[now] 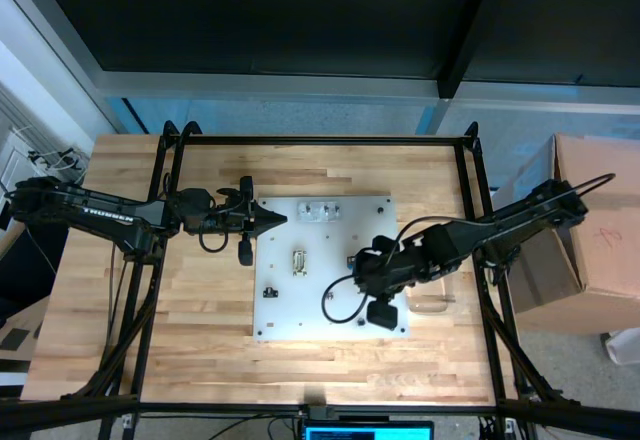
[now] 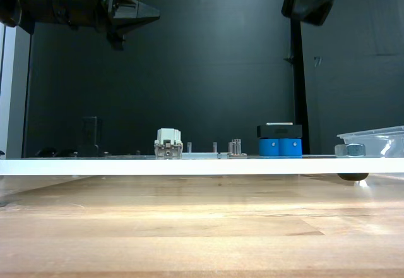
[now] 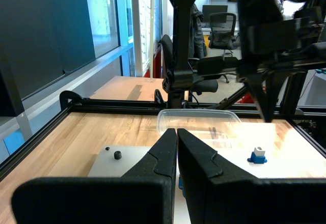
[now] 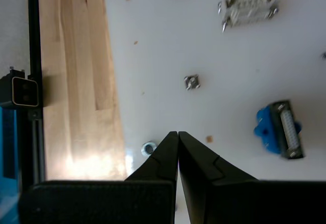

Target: Unfasten the M12 nut and place it in the container

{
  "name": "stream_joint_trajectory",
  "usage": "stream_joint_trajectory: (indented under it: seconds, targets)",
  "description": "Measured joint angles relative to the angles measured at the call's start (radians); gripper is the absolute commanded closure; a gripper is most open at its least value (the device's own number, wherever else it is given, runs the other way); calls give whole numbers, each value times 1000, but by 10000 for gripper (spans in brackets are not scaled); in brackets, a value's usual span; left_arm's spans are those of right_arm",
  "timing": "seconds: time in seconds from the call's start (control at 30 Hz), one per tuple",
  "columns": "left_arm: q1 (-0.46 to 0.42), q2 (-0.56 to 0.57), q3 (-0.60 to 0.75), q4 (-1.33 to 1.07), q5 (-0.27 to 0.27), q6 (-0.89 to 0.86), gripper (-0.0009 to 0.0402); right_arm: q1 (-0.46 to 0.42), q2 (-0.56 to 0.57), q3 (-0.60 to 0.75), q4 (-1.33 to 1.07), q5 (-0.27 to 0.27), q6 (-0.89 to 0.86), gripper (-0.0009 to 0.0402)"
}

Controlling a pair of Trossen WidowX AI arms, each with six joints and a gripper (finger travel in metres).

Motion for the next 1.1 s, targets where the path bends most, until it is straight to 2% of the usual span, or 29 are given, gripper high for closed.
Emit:
stream_joint_trajectory:
  seconds: [0.27,0.5,0.6,0.9,1.1]
  targets:
    - [0,0,0,0,0,0,393,49,126,203,-173,-62,174,393]
    - [0,0,0,0,0,0,393,75,204,315,-297,-62,239,393]
    - [0,0,0,0,0,0,393,79,212,323,-325,-61,296,393]
    - [0,0,0,0,0,0,393,82,218,322,-383,-54,643,390]
    - [0,0,0,0,0,0,393,82,241,315,-400,-50,808,351]
